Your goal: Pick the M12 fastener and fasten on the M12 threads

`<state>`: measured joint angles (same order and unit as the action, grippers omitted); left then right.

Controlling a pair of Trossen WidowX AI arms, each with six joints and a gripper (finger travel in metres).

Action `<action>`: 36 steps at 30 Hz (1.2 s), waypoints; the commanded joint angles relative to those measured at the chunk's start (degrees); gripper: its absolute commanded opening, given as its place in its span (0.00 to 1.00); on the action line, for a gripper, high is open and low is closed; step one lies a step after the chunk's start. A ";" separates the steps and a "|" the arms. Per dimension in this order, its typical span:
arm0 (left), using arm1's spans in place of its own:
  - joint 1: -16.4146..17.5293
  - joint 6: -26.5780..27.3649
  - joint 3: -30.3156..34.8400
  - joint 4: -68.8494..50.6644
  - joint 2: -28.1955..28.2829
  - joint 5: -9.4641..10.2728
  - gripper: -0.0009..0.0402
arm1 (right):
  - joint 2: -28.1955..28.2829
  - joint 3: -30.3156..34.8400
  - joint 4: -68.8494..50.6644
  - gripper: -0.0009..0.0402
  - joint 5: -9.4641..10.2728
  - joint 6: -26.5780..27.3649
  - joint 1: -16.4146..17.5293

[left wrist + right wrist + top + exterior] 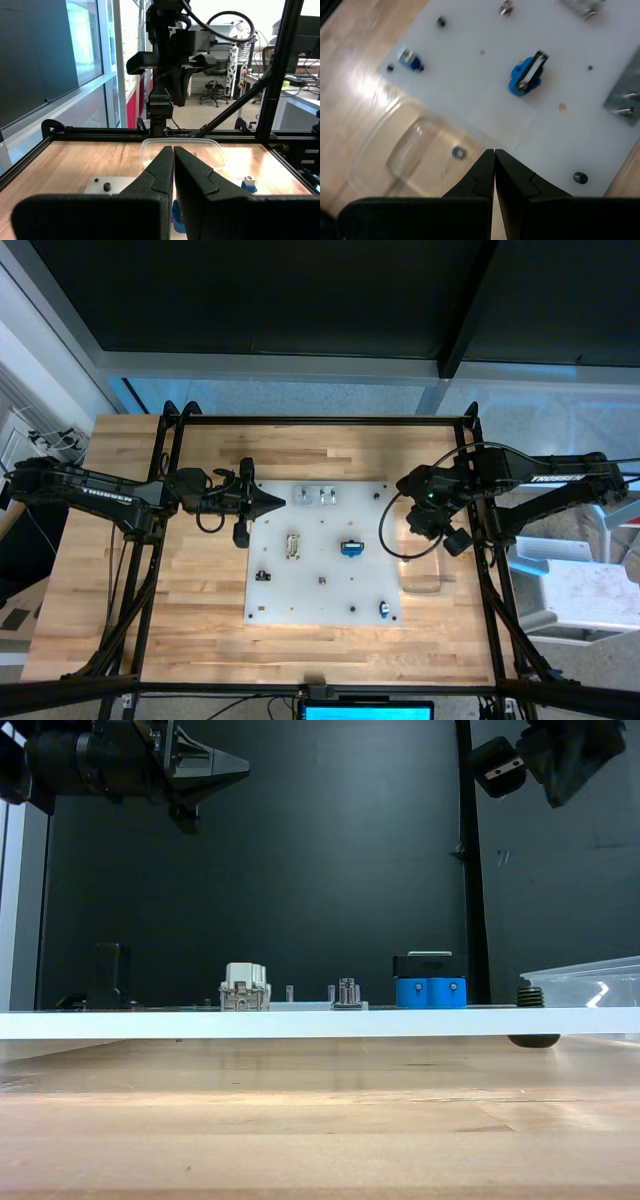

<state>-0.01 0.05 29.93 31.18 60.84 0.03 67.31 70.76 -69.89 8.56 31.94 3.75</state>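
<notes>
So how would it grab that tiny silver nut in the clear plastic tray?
Probably from above, pinching two opposite outer sides: the tiny silver nut lies flat, hole up, in the clear plastic tray. The right gripper, shut, hovers above it; the left gripper, shut, hangs over the white board's far left.

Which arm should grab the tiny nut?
Right. The right hand hangs over the clear tray holding the nut; the left hand is at the far left of the board.

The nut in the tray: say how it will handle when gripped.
Tiny and flat, the nut likely gives little grip and may skid on the smooth tray. Metal: probably rigid. Right end effector, shut, hovers above the tray; left end effector, shut, over the board's left side.
</notes>
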 commanded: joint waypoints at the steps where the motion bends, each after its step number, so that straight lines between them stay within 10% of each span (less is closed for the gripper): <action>1: 0.00 0.00 0.02 0.02 0.02 0.00 0.02 | 0.42 -0.13 -2.29 0.02 -0.33 5.49 0.42; 17: 0.02 0.00 0.02 0.02 0.02 0.00 0.02 | 7.91 -0.13 -8.31 0.02 -7.96 25.79 6.03; 36: 0.00 0.00 0.02 0.02 0.02 0.00 0.02 | 16.44 -1.84 -3.30 0.13 -9.05 35.17 10.80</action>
<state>-0.01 0.05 29.93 31.18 60.84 0.03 83.37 69.14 -73.76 -0.49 66.87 14.50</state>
